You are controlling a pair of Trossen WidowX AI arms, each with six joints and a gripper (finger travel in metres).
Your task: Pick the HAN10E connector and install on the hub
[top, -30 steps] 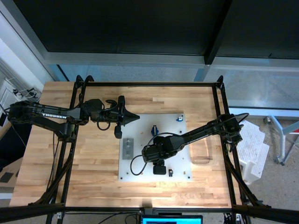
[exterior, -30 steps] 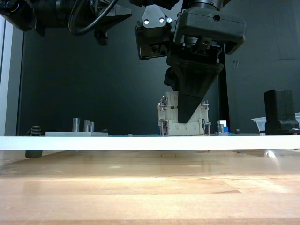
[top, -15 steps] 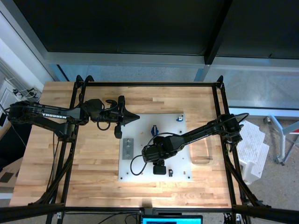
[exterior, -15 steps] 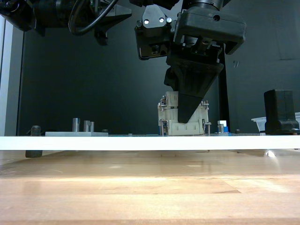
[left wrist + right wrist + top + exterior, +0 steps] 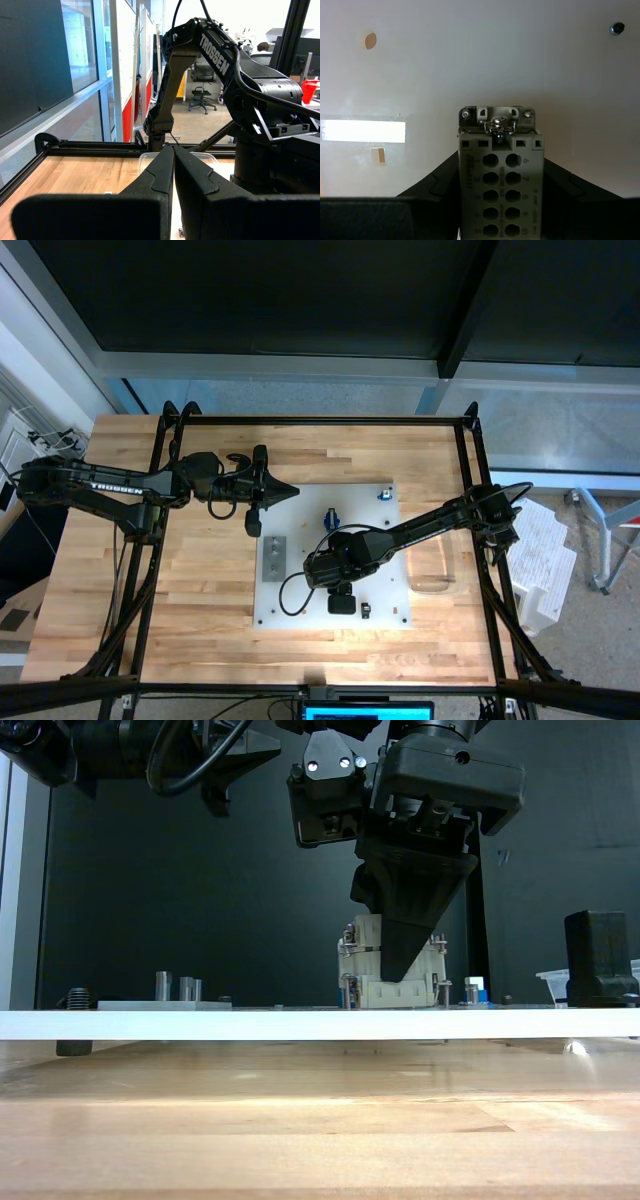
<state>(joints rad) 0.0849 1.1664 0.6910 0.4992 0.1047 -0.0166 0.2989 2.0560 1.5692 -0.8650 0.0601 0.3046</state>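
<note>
My right gripper (image 5: 404, 970) points straight down over the white task board (image 5: 200, 1023) and is shut on the HAN10E connector (image 5: 364, 942). The beige connector, with two rows of dark contact holes (image 5: 497, 185), shows between the black fingers (image 5: 437, 182). It rests on top of the beige hub (image 5: 372, 991), touching it. From above, the right gripper (image 5: 338, 580) covers both parts. My left gripper (image 5: 278, 490) hovers shut behind the board's back left corner, its fingers (image 5: 162, 170) pressed together with nothing in them.
A grey metal block (image 5: 273, 558) with upright pins (image 5: 175, 988) lies left of the right gripper. A blue part (image 5: 331, 517) stands behind it. A black block (image 5: 598, 960) sits near the board's front right. A clear tray (image 5: 432, 565) lies right of the board.
</note>
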